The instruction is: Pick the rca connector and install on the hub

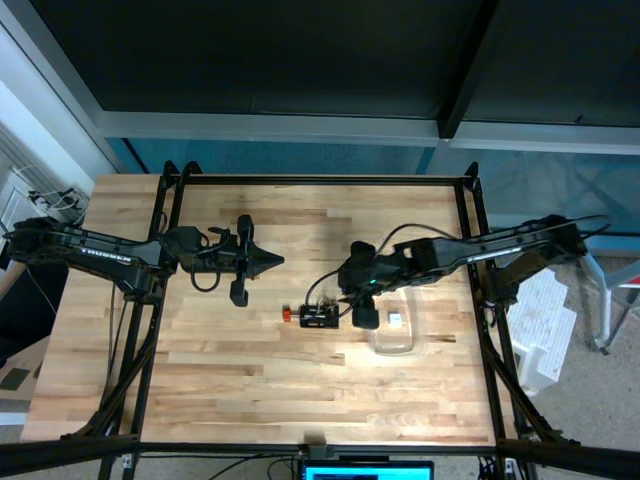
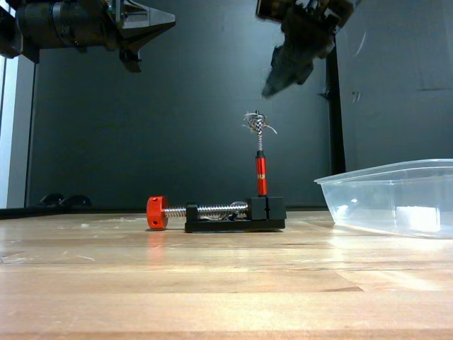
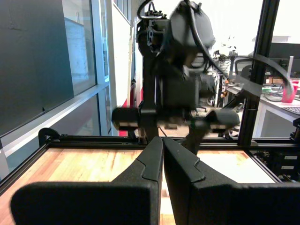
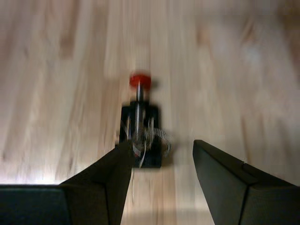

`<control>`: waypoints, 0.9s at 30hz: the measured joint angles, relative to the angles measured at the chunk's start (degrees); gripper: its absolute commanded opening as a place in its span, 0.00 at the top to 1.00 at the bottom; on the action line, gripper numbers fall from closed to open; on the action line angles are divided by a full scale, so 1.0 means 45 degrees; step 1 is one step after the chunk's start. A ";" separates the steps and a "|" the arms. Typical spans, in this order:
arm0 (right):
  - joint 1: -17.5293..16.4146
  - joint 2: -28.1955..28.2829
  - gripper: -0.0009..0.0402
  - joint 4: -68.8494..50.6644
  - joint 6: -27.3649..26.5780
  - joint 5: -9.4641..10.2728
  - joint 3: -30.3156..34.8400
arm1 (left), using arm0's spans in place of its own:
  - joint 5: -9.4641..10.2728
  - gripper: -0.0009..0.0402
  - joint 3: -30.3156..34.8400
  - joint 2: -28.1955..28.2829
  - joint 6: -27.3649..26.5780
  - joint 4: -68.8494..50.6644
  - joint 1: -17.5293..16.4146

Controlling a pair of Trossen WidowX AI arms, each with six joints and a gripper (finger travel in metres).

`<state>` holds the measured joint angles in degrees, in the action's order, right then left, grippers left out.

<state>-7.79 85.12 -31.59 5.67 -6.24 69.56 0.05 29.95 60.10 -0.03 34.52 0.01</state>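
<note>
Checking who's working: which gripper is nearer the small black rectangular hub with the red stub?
Right. The right gripper hovers open above the hub; the left gripper, shut, hangs farther off on the left side.

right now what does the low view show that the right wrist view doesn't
Only the low view: the red rca connector standing upright on the hub, the clear plastic tray, and the left gripper parked high at the left. Only the right wrist view: the right gripper has its fingers open, over the hub. Both: that gripper, the hub, its red knob, the wooden table.
</note>
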 measured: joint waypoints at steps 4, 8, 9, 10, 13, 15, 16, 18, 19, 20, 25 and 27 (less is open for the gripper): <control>0.0233 -0.1103 0.63 0.1826 -0.0238 0.0010 -0.0928 | 0.0000 0.98 -0.0005 0.0000 0.0000 0.0000 0.0000; 0.0466 -0.1967 0.71 0.3536 -0.0389 0.0083 -0.1826 | 0.0005 0.98 -0.0005 0.0000 0.0000 0.0000 0.0000; 0.0515 -0.2171 0.73 0.3949 -0.0389 0.0107 -0.2059 | 0.0000 0.98 0.0000 0.0000 0.0000 0.0000 0.0000; 0.0578 -0.2375 0.75 0.4352 -0.0393 0.0180 -0.2293 | 0.0000 0.98 0.0000 0.0000 0.0000 0.0000 0.0000; 0.0801 -0.2924 0.81 0.5761 -0.0389 0.0690 -0.3036 | 0.0005 0.98 0.0000 0.0000 0.0000 0.0000 0.0000; 0.0928 -0.3279 0.85 0.6659 -0.0389 0.0923 -0.3575 | 0.0005 0.98 -0.0005 0.0000 0.0000 0.0000 0.0000; 0.0991 -0.3463 0.87 0.7082 -0.0389 0.0971 -0.3852 | 0.0000 0.98 0.0000 0.0000 0.0000 0.0000 0.0000; 0.1088 -0.3798 0.90 0.7762 -0.0389 0.1059 -0.4318 | 0.0005 0.98 0.0000 0.0000 0.0000 0.0000 0.0000; 0.1132 -0.3929 0.92 0.8058 -0.0389 0.1073 -0.4498 | 0.0000 0.98 -0.0005 0.0000 0.0000 0.0000 0.0000; 0.1161 -0.4056 0.94 0.8320 -0.0389 0.1078 -0.4677 | 0.0000 0.98 -0.0005 0.0000 0.0000 0.0000 0.0000; 0.1239 -0.4658 0.98 0.9156 -0.0631 0.1093 -0.5464 | 0.0000 0.98 -0.0005 0.0000 0.0000 0.0000 0.0000; 0.1239 -0.4906 0.98 0.9743 -0.0690 0.1093 -0.5799 | 0.0000 0.98 0.0000 0.0000 0.0000 0.0000 0.0000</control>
<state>-2.22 63.05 12.25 2.57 -1.32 43.46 0.05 29.95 60.10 -0.03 34.52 0.01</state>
